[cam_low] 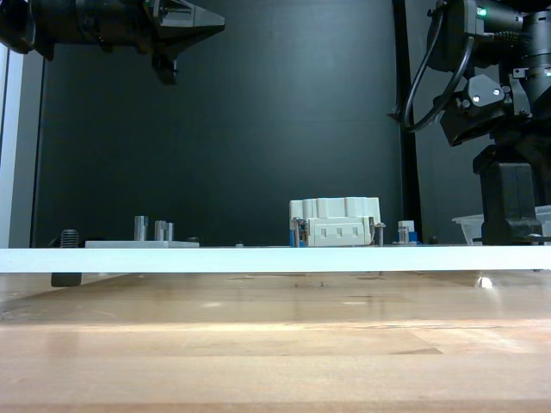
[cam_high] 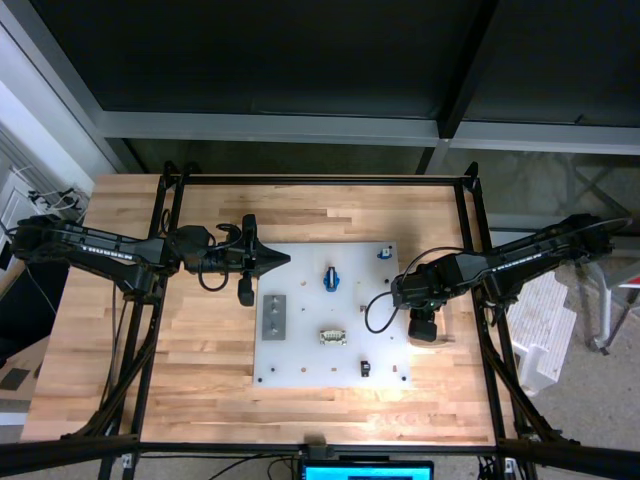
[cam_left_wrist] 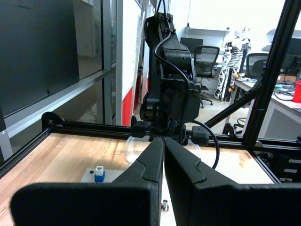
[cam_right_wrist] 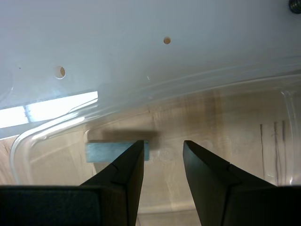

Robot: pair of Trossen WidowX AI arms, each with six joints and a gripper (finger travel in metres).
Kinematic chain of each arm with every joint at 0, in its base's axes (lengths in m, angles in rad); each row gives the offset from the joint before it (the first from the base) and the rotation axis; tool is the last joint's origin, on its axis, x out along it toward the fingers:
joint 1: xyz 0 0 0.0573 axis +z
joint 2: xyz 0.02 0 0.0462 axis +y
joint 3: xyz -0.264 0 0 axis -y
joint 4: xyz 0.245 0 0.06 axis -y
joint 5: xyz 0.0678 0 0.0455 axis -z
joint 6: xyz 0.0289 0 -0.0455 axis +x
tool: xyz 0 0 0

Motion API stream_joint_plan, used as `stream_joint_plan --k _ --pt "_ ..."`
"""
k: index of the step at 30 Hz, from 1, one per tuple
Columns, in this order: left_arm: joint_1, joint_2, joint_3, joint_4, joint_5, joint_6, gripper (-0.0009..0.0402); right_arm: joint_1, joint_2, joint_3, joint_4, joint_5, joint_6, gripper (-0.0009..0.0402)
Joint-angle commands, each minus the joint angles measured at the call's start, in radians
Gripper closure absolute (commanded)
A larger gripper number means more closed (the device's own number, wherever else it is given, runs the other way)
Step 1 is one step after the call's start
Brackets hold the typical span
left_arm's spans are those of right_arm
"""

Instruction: Pick the 16mm bar and install on taskboard

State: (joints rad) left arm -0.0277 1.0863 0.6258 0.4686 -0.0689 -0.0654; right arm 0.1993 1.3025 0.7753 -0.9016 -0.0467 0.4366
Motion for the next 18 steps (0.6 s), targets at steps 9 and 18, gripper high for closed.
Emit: stream_joint_plan --k 9,18 --pt "0.000 0.000 0.000 0.000 0.000 0.000 0.0393 0.002 0.001 0.000 -0.001 0.001 -0.007 0.0286" --pt "0.000 0.000 0.000 0.000 0.000 0.000 0.0393 0.024 0.000 0.001 0.007 0.000 -0.075 0.0288"
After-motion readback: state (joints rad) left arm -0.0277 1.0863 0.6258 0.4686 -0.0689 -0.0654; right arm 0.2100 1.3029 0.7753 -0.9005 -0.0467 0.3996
